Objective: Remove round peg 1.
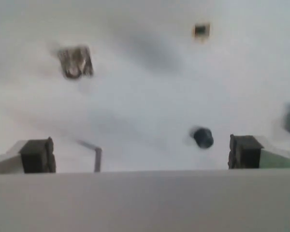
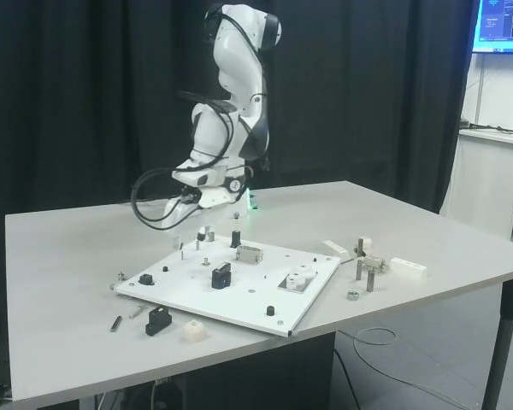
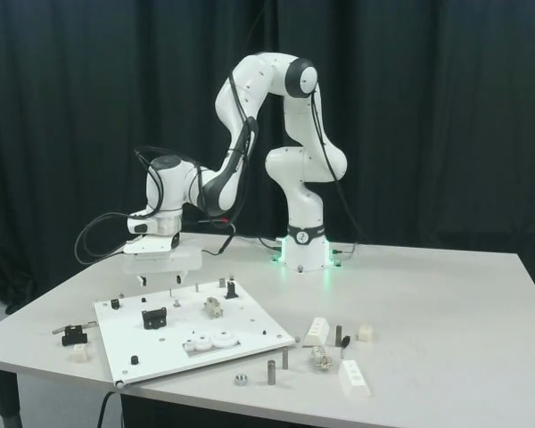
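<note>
Currently the gripper (image 3: 160,278) is held above the far left part of the white board (image 3: 250,332), left of centre in the second room view — fingers spread wide, nothing between them. In the wrist view both black fingertips (image 1: 37,155) are seen apart, with only bare board surface in the gap.

A small black round peg (image 1: 202,137) is seen standing on the board just beside one fingertip, not touched by it; whether this is round peg 1 cannot be told — the view is poor. A thin grey pin (image 1: 97,158) stands near the other fingertip.

In the first room view, centre frame, a black block (image 2: 221,275) and a grey metal part (image 2: 250,253) are mounted on the board. Lower left, off the board, a black clamp piece (image 2: 158,320) and a white cube (image 2: 193,330) lie on the grey table (image 2: 60,256). Right of the board, a white bar (image 2: 408,267) rests on the table.
</note>
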